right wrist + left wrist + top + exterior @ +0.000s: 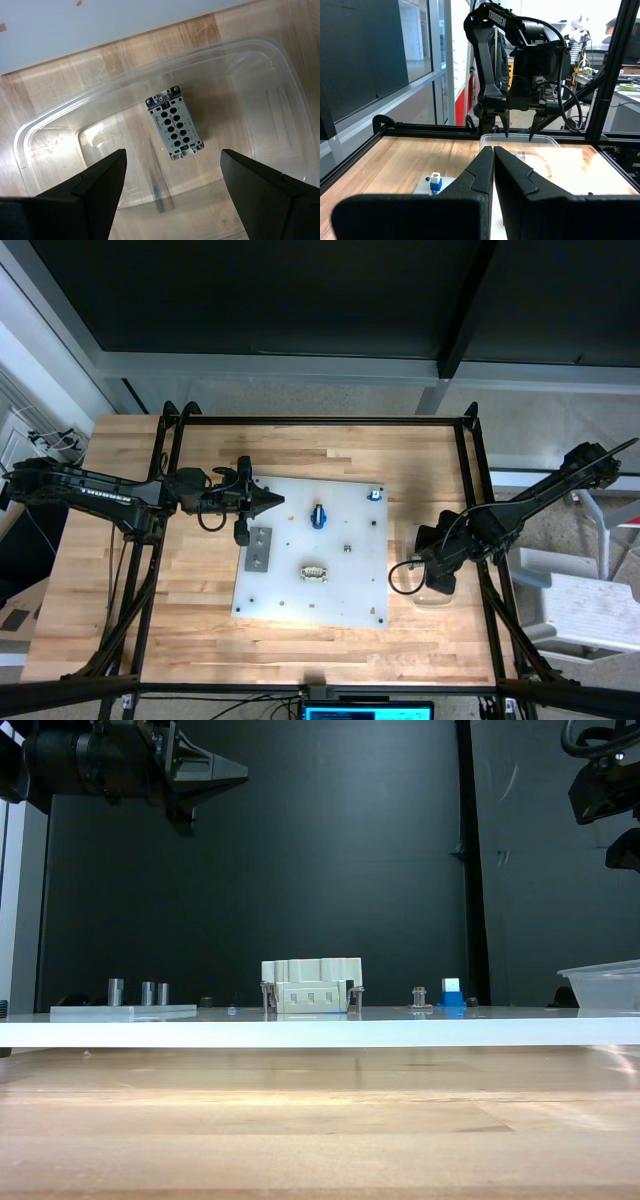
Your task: Remove the HAN10-E connector and place it in the container
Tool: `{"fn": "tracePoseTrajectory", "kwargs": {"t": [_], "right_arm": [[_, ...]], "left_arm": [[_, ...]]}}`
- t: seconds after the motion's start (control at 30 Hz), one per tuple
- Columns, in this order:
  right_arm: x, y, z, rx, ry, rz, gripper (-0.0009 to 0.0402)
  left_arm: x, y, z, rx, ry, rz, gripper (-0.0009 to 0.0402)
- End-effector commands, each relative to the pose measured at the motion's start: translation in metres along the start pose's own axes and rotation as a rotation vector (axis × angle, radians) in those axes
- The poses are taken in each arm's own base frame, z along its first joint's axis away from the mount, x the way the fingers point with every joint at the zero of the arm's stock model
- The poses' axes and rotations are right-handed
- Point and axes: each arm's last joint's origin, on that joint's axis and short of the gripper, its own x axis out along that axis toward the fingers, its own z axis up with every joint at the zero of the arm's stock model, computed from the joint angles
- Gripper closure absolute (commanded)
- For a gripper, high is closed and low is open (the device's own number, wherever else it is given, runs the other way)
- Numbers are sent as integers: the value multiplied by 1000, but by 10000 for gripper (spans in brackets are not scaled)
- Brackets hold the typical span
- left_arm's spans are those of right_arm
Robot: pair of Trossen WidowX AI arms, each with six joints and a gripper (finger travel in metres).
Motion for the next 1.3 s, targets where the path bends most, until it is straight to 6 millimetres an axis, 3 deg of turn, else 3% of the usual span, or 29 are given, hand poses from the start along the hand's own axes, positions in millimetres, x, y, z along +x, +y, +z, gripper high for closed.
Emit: {"fn": "tracePoseTrajectory", "kwargs": {"t": [0.03,1.3], "right_arm": [[0,0,0,1,-3,3,130],[0,1,1,4,-12,13,130]], "left_arm": [[0,0,0,0,-1,0,393],[0,0,0,0,0,0,393]]}}
